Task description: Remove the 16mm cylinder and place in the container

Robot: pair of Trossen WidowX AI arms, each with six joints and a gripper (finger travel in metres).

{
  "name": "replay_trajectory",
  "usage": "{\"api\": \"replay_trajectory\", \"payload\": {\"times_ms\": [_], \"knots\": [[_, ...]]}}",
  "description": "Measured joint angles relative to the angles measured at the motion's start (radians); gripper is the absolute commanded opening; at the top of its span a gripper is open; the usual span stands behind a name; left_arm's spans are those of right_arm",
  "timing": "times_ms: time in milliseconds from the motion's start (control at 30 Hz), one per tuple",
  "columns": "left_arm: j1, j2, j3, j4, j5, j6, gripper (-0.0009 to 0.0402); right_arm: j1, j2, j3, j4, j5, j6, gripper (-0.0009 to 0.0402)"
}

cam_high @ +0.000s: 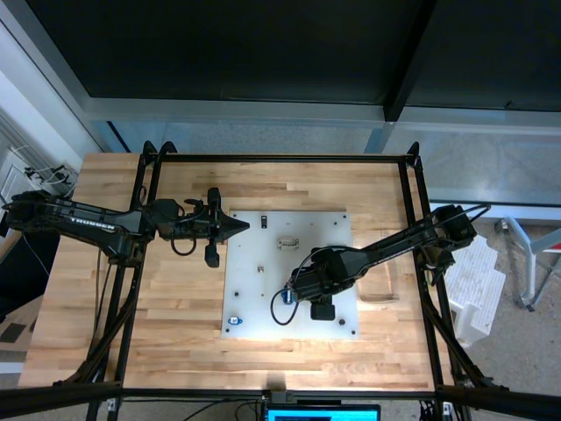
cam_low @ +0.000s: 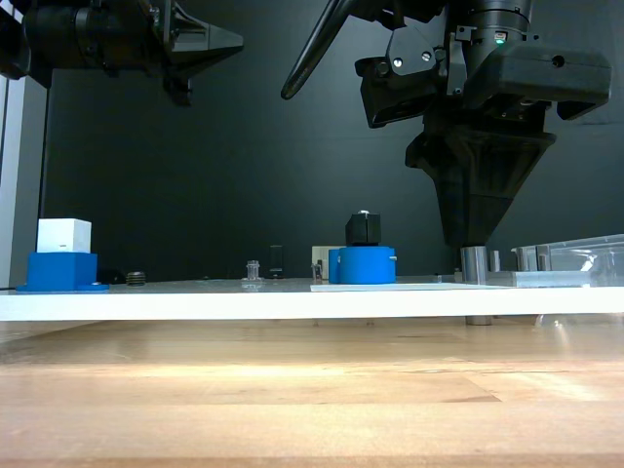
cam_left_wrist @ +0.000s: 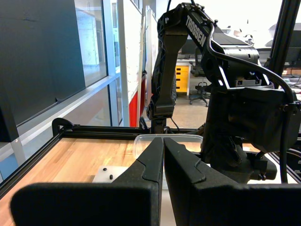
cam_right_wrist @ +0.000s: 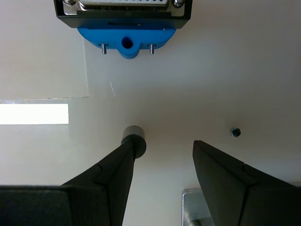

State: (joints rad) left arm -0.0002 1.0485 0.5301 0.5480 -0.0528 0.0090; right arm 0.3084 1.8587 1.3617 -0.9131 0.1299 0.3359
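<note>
Your right gripper (cam_right_wrist: 164,143) hung low, jaws spread and empty, right up against the 16mm cylinder (cam_right_wrist: 133,135), presumably to grab it; left gripper (cam_high: 240,225) sat parked high, closed, empty.

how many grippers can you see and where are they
2. The left gripper, shut, hangs high at the white board's left edge. The right gripper, open, is down at the board, one finger by the 16mm cylinder.
</note>
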Motion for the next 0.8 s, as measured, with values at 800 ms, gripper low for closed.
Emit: {"api": "replay_trajectory", "payload": {"times_ms": [800], "knots": [[0.000,0.000,0.000,0.000,0.000,0.000,0.0000,0.000,-0.008,0.000,-0.002,0.000,0.000,0.0175]]}}
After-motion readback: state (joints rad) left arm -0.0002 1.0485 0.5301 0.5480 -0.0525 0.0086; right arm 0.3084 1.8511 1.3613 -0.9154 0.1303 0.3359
